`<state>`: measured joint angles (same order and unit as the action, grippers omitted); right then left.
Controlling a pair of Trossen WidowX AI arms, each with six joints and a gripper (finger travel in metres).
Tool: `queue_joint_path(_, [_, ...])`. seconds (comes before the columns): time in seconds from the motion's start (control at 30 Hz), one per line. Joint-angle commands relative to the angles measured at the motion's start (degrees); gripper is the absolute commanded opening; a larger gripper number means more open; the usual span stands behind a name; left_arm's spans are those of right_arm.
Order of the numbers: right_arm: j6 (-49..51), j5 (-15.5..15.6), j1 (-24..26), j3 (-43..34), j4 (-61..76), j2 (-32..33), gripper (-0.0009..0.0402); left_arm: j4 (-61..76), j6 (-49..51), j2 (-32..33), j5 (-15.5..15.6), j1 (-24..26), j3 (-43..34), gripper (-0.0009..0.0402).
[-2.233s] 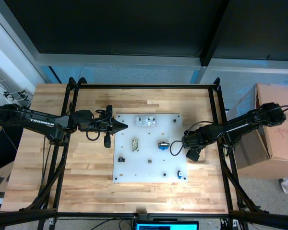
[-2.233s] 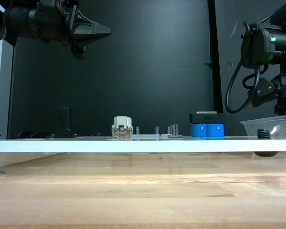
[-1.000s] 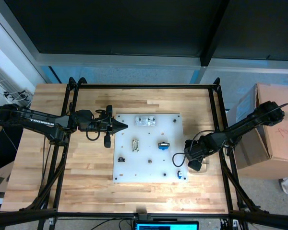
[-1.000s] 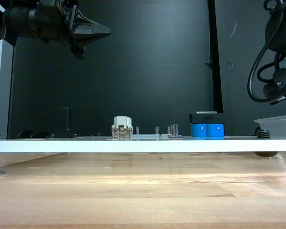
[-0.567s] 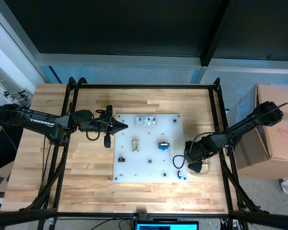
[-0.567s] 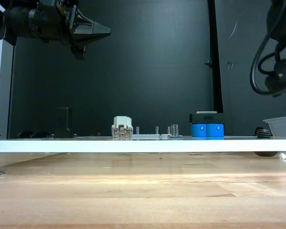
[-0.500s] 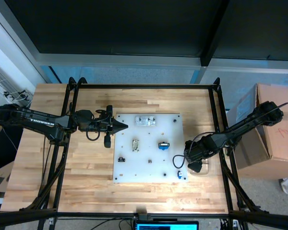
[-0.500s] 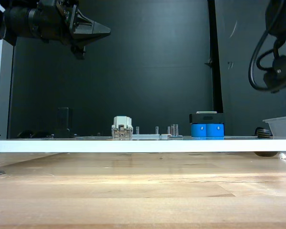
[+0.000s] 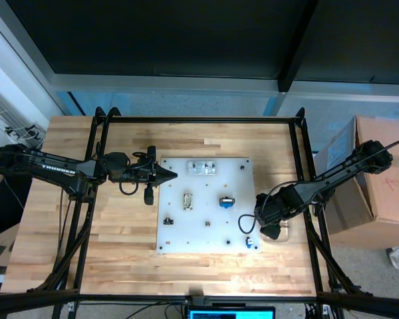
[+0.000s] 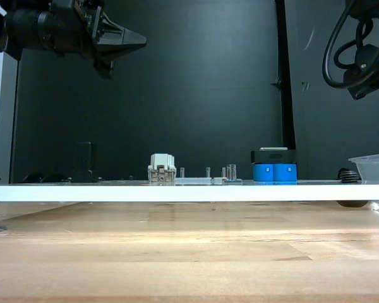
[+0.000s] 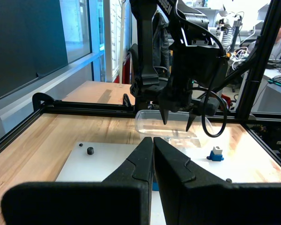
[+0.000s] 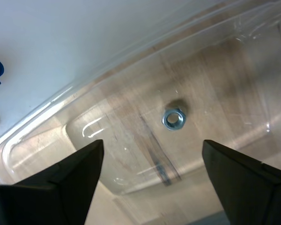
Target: Unfasten the M12 nut and place it in the container
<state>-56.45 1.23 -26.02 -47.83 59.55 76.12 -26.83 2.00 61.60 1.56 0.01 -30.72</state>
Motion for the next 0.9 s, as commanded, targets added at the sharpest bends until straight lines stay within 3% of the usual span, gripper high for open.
queue_joint_path(0.03, [2.12, 0.39, 0.50, -0.68, 2.62, -1.53, 0.0238, 0.00, 0.00, 0.00, 0.00, 0.00, 0.00, 0.0000])
queue_joint_path(0.13, [5.42, 0.39, 1.95, -2.25, 4.48, -4.24, 0.0167, 0.02, 0.00, 0.00, 0.00, 0.00, 0.00, 0.0000])
queue_joint_path(0.3, [14.97, -0.87, 5.01, -6.86, 4.42, -8.02, 0.0000, 0.02, 0.00, 0.00, -0.02, -0.02, 0.00, 0.0000])
queue_joint_path(0.47, [24.13, -8.63, 7.82, -11.82, 2.29, -8.61, 0.0010, 0.02, 0.00, 0.00, 0.00, 0.00, 0.00, 0.0000])
queue_joint_path(0.6, [32.48, -12.28, 10.19, -10.38, -10.62, -11.89, 0.0002, 0.00, 0.00, 0.00, 0.00, 0.00, 0.00, 0.0000])
queue_joint_path(0.77, [42.23, -11.93, 15.43, -5.95, -27.12, -17.62, -0.0001, 0.00, 0.00, 0.00, -0.02, -0.02, 0.00, 0.0000])
queue_joint_path(0.9, [48.04, -6.95, 20.09, -1.57, -39.54, -21.03, -0.0001, 0.02, 0.02, 0.00, 0.00, -0.02, 0.00, 0.0000])
